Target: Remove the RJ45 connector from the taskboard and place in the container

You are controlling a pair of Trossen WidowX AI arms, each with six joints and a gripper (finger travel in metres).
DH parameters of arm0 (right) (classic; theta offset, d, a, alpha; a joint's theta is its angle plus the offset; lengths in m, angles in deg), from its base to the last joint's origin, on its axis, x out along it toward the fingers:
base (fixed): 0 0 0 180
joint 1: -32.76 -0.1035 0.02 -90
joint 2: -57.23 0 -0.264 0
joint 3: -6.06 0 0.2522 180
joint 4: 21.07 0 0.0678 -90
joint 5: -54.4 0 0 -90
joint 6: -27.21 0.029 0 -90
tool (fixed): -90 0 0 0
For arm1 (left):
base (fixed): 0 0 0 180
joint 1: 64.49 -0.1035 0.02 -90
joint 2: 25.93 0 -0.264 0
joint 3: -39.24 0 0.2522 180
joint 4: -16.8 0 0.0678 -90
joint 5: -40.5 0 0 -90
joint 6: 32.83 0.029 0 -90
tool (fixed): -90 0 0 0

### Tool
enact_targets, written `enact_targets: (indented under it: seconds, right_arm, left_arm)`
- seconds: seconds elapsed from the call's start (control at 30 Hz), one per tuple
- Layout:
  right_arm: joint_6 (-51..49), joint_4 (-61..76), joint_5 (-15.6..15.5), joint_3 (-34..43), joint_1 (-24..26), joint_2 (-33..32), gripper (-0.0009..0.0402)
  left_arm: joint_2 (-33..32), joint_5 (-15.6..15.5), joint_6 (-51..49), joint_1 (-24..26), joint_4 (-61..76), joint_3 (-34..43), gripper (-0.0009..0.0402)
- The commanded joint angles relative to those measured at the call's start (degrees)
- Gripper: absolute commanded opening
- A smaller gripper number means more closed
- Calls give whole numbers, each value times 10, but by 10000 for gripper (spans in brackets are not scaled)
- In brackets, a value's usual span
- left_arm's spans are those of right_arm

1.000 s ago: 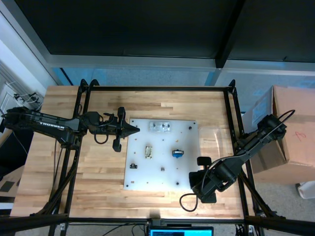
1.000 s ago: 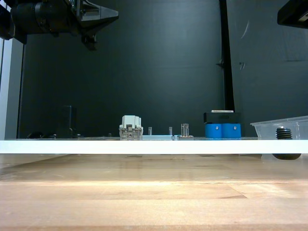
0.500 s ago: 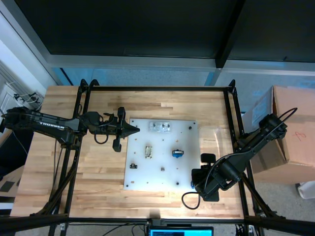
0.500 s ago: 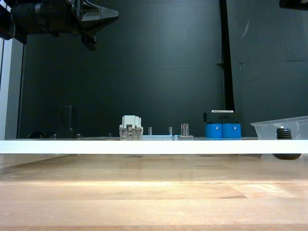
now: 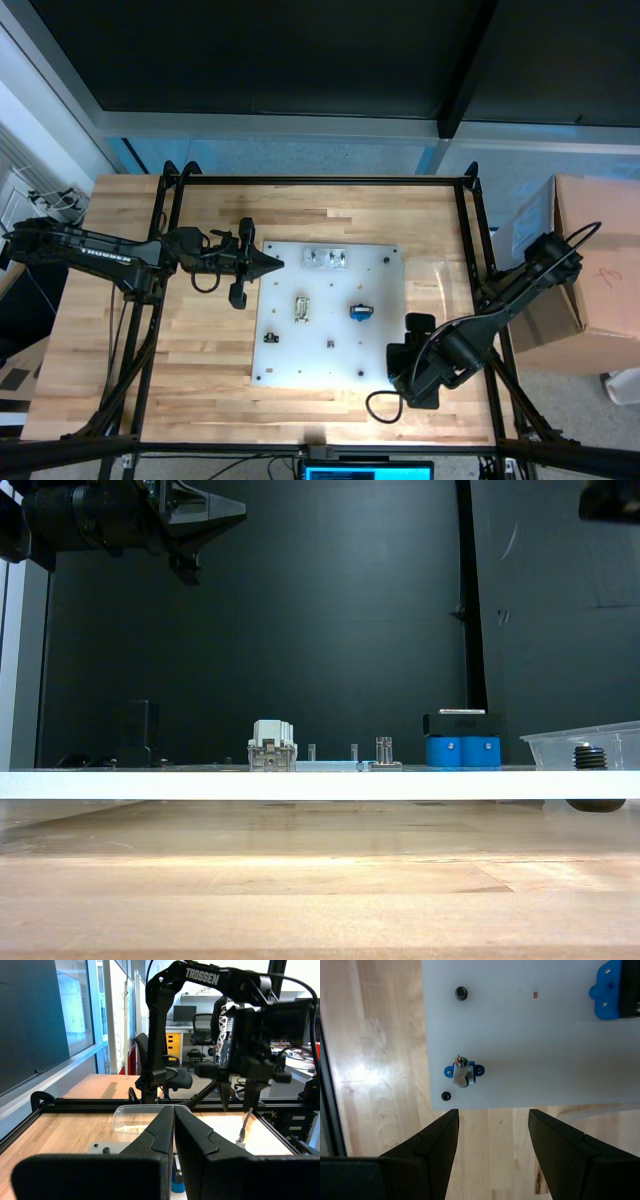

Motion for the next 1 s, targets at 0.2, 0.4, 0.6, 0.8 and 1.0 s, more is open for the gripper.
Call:
enact_targets:
  seconds: [0.2, 0.4, 0.6, 0.8, 1.0]
  right_arm:
    - [-1, -74, -4, -40, -5, -19, 193]
    - [1, -116, 1, -70, -9, -19, 193]
    - [1, -150, 7, -87, -9, -28, 192]
    - [0, -178, 11, -102, -9, -29, 192]
    - [-1, -177, 16, -103, -9, -29, 187]
  left_arm:
    - [0, 0, 0, 0, 0, 0, 0]
    - [0, 0, 0, 0, 0, 0, 0]
    - [0, 0, 0, 0, 0, 0, 0]
    - [0, 0, 0, 0, 0, 0, 0]
    - [0, 0, 0, 0, 0, 0, 0]
